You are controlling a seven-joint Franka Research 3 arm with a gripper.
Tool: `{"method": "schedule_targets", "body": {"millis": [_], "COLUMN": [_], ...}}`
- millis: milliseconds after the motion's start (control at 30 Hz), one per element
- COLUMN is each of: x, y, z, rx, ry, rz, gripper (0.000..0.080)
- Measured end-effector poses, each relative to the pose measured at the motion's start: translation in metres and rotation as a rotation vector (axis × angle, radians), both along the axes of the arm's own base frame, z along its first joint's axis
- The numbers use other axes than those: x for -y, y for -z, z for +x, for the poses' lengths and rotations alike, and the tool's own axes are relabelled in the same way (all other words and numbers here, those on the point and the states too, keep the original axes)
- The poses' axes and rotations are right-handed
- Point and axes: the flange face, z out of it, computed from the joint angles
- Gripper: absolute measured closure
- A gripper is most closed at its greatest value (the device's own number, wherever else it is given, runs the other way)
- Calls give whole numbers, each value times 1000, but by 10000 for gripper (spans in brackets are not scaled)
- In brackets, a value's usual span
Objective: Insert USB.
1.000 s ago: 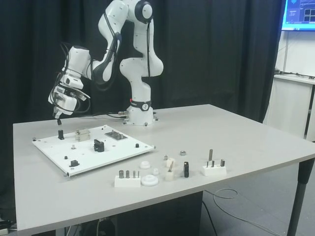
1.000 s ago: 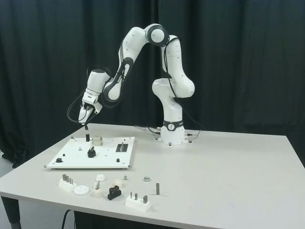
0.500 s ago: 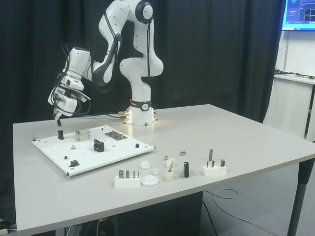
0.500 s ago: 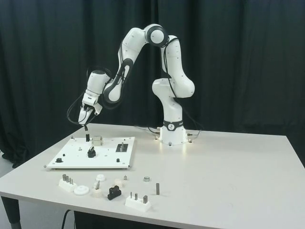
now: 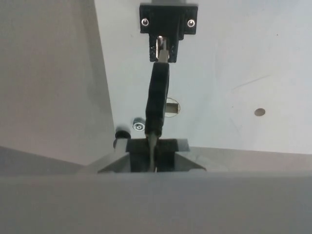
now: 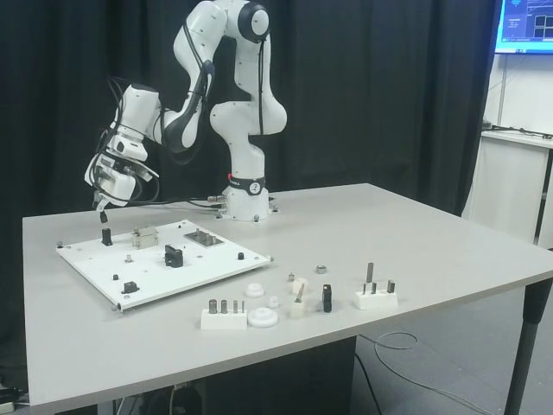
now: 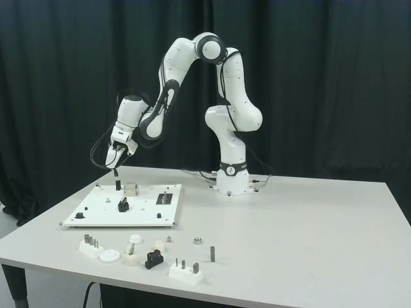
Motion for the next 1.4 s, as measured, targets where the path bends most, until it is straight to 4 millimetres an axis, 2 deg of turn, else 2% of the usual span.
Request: {"method": "schedule_targets", "body": {"millis": [1400], "x": [-1], "y": [8], "z": [2], "rx": [-14], "ry": [-9], "rz": [-3], "gripper": [777]}}
